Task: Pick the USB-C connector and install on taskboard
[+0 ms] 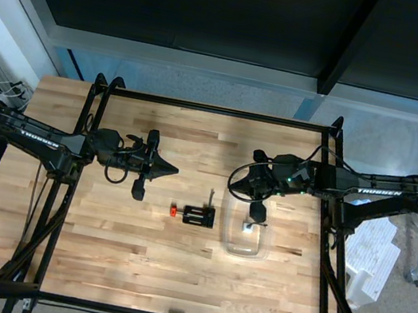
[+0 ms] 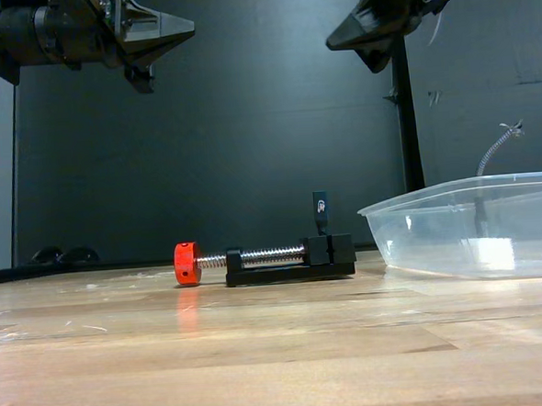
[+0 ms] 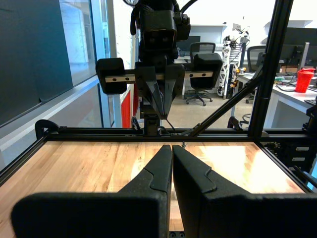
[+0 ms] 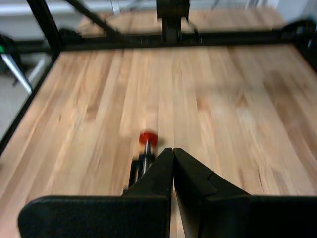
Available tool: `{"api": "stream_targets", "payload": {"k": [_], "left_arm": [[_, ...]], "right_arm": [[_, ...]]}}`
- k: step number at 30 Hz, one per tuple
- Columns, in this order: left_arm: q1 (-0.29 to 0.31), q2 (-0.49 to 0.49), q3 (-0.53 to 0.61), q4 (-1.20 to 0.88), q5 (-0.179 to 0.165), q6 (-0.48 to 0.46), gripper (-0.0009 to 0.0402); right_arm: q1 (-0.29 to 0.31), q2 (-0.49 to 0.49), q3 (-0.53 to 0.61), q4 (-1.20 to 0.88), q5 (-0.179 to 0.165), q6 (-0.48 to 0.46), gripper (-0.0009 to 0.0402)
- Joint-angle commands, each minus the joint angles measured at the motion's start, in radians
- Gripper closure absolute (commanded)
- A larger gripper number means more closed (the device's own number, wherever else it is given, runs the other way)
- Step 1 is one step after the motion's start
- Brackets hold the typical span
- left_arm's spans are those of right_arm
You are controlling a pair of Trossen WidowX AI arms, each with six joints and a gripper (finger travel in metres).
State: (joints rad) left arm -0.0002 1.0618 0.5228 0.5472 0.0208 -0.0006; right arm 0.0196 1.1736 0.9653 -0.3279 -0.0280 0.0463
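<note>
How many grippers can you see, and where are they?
2. The left gripper hangs shut, high above the table, left of the taskboard. The right gripper hangs shut, high on the right, aimed toward the taskboard, near the clear tray.

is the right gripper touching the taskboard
Apart. The low view shows the right gripper up in the air, open space between it and the taskboard; the left gripper is equally high, further left.

The wooden table (image 1: 133, 265) carries two items: the taskboard (image 1: 197, 216), lower than the closed left gripper (image 1: 174, 171) and closed right gripper (image 4: 172, 152), and a clear plastic tray (image 2: 457, 233) just beside it, toward the right jaws.
</note>
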Motion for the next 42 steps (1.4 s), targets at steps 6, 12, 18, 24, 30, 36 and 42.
{"api": "stream_targets", "payload": {"k": [6,12,18,24,30,36,42], "left_arm": [[0.0,0.0,0.0,0.0,0.0,0.0,0.0393],[0.0,0.0,0.0,0.0,0.0,0.0,0.0393],[0.0,0.0,0.0,0.0,0.0,0.0,0.0393],[0.0,0.0,0.0,0.0,0.0,0.0,0.0393],[0.0,0.0,0.0,0.0,0.0,0.0,0.0393],[0.0,0.0,0.0,0.0,0.0,0.0,0.0393],[0.0,0.0,0.0,0.0,0.0,0.0,0.0393]], "right_arm": [[0.002,0.072,0.18,-0.377,0.0,0.022,0.0393],[0.003,0.146,0.298,-0.607,0.001,0.053,0.0393],[0.007,0.189,0.346,-0.721,0.001,0.089,0.0393],[0.019,0.245,0.391,-0.808,0.001,0.13,0.0393],[0.051,0.303,0.423,-0.866,0.001,0.14,0.0393],[0.078,0.345,0.433,-0.895,0.001,0.157,0.0386],[0.111,0.388,0.433,-0.917,0.001,0.159,0.0345]]}}
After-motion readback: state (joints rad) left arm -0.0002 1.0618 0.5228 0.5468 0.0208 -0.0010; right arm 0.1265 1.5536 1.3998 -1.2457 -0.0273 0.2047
